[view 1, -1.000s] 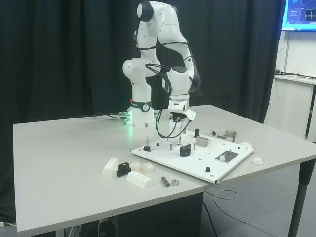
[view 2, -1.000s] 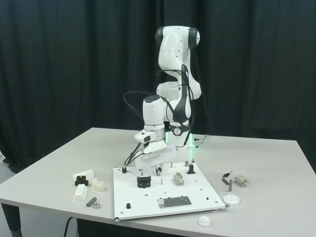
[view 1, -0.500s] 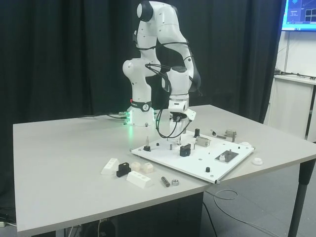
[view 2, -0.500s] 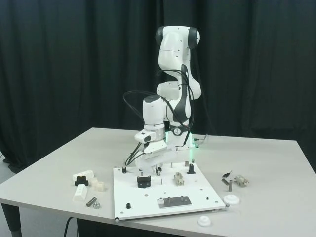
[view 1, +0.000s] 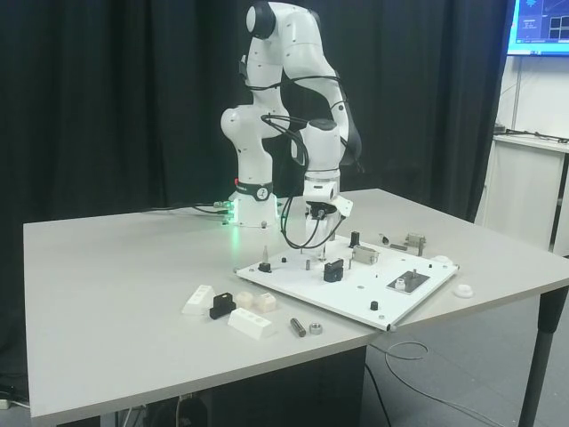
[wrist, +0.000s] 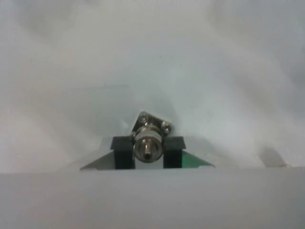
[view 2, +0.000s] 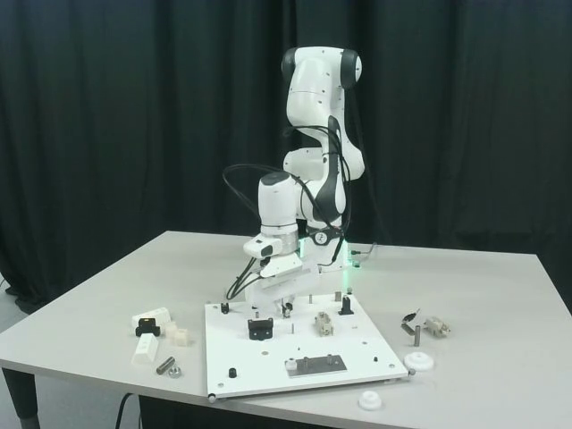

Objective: Remove BNC.

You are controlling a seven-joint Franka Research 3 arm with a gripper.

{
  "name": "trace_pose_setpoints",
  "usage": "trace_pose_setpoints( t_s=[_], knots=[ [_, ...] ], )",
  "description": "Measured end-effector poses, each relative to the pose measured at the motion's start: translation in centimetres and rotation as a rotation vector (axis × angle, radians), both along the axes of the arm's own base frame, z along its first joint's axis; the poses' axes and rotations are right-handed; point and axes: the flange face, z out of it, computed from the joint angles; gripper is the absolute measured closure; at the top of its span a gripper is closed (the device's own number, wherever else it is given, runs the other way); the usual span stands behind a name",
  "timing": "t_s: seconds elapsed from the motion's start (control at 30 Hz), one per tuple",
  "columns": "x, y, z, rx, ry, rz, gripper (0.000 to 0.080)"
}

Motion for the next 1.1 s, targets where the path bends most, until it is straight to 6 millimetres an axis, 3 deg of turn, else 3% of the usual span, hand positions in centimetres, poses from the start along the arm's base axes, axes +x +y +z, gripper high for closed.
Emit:
trace_pose_setpoints(
  t_s=[0.3,0.8,1.1],
  knots=[
    [-0.1,-0.1,0.5,0.006,-0.007,0.001,0.068],
    [-0.2,-0.8,4.7,0.067,-0.017,-0.005,0.068],
    [-0.4,-1.6,5.7,0.079,-0.008,-0.009,0.068]
  ],
)
